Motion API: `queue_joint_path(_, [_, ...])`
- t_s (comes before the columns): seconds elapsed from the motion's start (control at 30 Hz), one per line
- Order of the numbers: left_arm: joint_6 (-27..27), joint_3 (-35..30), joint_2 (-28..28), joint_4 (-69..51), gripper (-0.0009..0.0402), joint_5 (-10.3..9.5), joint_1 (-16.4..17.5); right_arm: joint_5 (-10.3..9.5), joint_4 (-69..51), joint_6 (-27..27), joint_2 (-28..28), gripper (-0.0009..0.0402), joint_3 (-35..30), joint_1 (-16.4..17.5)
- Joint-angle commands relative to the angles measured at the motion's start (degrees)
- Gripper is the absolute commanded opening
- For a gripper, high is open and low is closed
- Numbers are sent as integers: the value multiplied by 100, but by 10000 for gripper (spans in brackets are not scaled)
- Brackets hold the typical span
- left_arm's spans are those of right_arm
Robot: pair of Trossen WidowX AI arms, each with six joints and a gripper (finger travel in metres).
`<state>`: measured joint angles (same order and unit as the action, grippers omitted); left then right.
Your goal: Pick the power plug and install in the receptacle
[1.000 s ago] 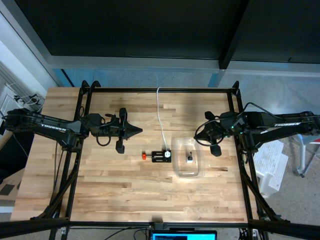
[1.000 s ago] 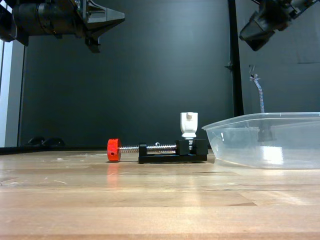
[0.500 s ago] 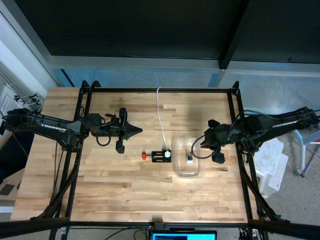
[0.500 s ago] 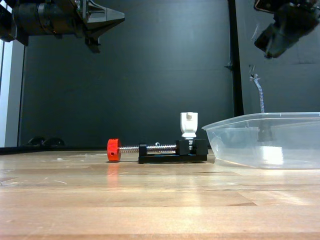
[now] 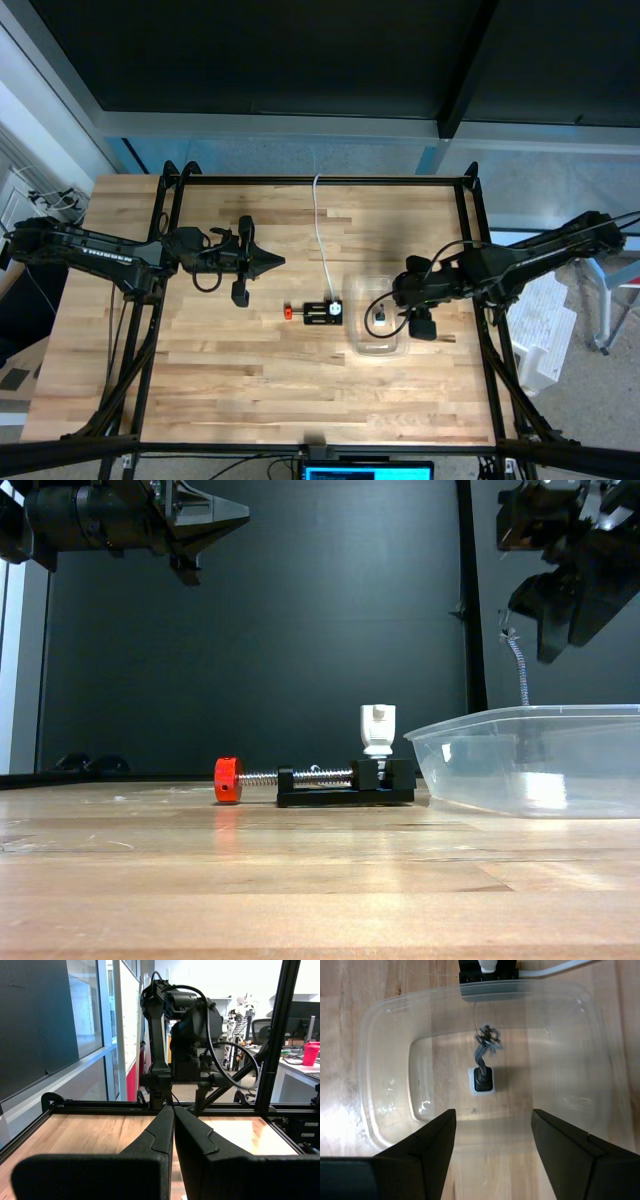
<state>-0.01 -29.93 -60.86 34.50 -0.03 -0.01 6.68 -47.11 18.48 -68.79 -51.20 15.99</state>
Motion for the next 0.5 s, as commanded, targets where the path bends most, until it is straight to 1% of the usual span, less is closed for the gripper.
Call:
queue_joint_path(0.03, [0, -2, 0, 0, 0, 0, 0, -2, 240, 11, -245, 226, 4, 17])
queue_joint_path(0.13, [0, -2, 0, 0, 0, 0, 0, 2, 352, 9, -424, 227, 4, 31])
queue_joint_path(0.23, [0, -2, 0, 0, 0, 0, 0, 48, 470, 7, -614, 227, 4, 42])
queue_joint_path(0.3, [0, -2, 0, 0, 0, 0, 0, 129, 553, 7, -728, 226, 4, 55])
queue_joint_path(0.5, [0, -2, 0, 0, 0, 0, 0, 127, 754, -52, -994, 226, 7, 96])
